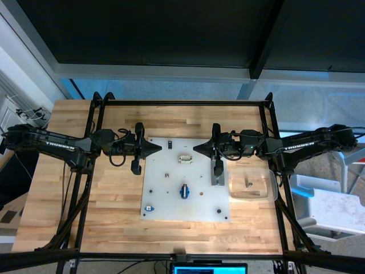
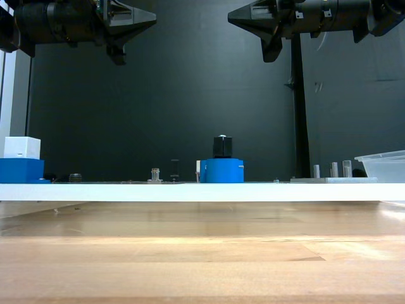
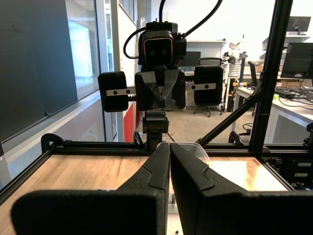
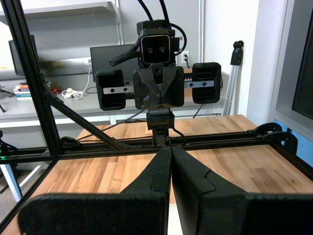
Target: Pick the 16mm cylinder and place it in the taskboard
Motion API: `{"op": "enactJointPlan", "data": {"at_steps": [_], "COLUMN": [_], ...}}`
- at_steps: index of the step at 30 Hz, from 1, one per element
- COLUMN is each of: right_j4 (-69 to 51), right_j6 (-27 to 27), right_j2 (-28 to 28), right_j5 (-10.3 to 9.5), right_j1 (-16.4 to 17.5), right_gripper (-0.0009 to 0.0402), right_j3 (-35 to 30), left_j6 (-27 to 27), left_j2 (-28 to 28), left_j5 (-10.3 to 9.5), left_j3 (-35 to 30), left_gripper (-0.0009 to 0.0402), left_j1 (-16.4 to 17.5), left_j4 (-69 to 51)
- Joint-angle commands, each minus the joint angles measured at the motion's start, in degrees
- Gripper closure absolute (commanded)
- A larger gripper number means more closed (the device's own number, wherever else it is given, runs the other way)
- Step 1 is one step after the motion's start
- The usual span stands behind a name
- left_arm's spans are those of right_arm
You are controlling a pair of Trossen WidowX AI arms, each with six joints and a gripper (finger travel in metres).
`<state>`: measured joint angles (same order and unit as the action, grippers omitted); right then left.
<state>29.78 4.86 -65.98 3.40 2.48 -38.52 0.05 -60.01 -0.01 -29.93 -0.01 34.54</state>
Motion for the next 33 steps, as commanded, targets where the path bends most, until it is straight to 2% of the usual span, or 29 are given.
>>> {"op": "enactJointPlan", "data": {"at_steps": [1, 14, 21, 33], "right_j4": [0.0, 0.0, -0.6, -30.4], "right_j6": [0.0, 0.3, 2.8, 3.4], "right_j2": [0.0, -0.1, 0.8, 2.0], "right_j5": [-0.02, 0.0, -0.04, -0.57], "right_j1": [0.0, 0.0, 0.0, 0.6], "right_gripper": [0.0393, 0.0393, 0.0393, 0.0393], "right_j3": [0.0, 0.0, -0.1, -8.6], "left_j6": [0.0, 0.0, 0.0, 0.0], "left_j2": [0.0, 0.0, 0.0, 0.0], "left_j5": [0.0, 0.0, 0.0, 0.0], "left_j3": [0.0, 0.0, 0.0, 0.0], "left_gripper": [0.0393, 0.0393, 0.0393, 0.0393], "left_j1": [0.0, 0.0, 0.0, 0.0], "left_j4": [0.0, 0.0, 0.0, 0.0]}}
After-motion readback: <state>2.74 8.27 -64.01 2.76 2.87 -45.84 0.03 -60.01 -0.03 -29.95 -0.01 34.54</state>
